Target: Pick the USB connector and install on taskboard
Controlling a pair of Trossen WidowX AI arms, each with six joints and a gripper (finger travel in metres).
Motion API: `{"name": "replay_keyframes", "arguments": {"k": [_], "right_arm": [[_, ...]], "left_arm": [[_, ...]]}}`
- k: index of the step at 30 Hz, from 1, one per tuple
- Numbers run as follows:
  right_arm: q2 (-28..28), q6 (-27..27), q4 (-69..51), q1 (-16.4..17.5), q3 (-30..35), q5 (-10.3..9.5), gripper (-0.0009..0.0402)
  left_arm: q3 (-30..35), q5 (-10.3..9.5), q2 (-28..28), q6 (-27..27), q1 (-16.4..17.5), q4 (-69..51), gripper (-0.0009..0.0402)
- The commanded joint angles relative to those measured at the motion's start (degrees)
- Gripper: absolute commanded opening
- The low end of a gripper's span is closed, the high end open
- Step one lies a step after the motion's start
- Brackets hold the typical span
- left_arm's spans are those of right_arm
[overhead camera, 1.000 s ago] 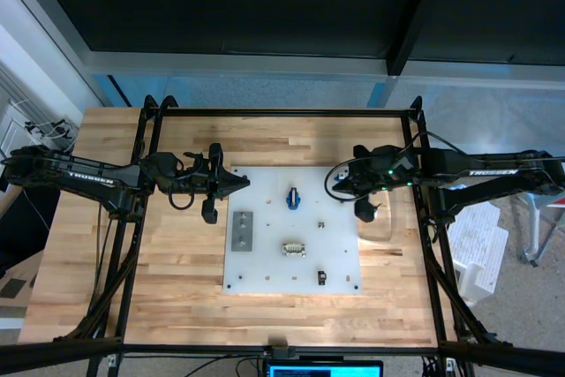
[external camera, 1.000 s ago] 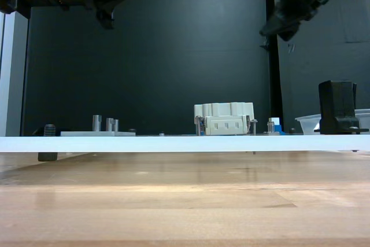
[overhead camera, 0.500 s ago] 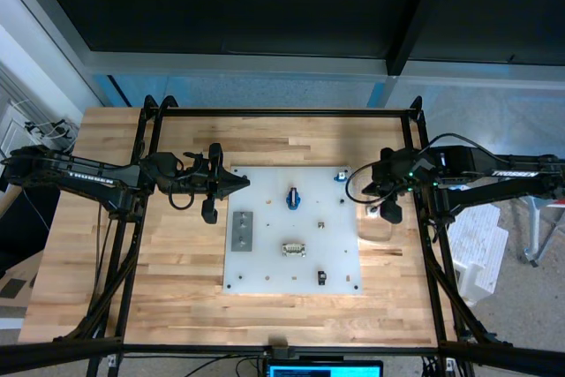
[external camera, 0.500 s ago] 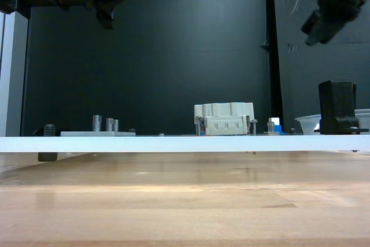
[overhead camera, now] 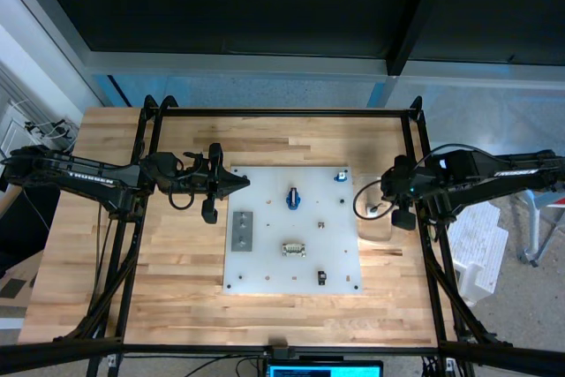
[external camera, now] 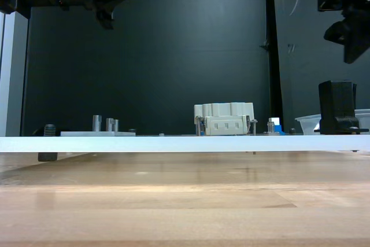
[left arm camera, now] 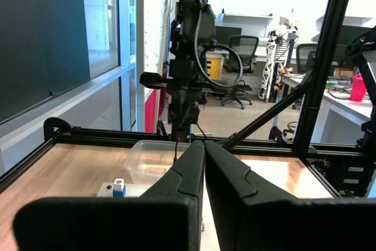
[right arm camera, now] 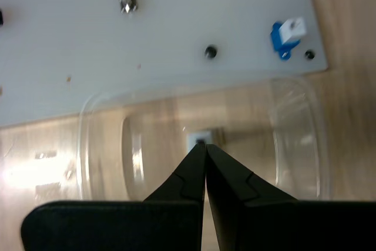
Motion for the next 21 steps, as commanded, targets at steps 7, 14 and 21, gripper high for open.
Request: {"name": "replay_keyframes", "arguments": {"k": [7, 14, 21], "right_arm": [[0.5, 2.9, -2.5, 2.1, -2.1, 0.28, 0.0], [3.5, 2.4, -2.4, 2.1, -5.9, 0.57, 0.0019], [5.5, 1.7, -0.8, 2.1, -6.6, 2.21, 0.009]], "left_arm": [[0.0, 0.02, 0.0, 0.0, 0.0, 0.0, 0.0], [0.0, 0.02, 0.0, 0.0, 0.0, 0.0, 0.0], [0.0, 0.02, 0.0, 0.0, 0.0, 0.0, 0.0]]}}
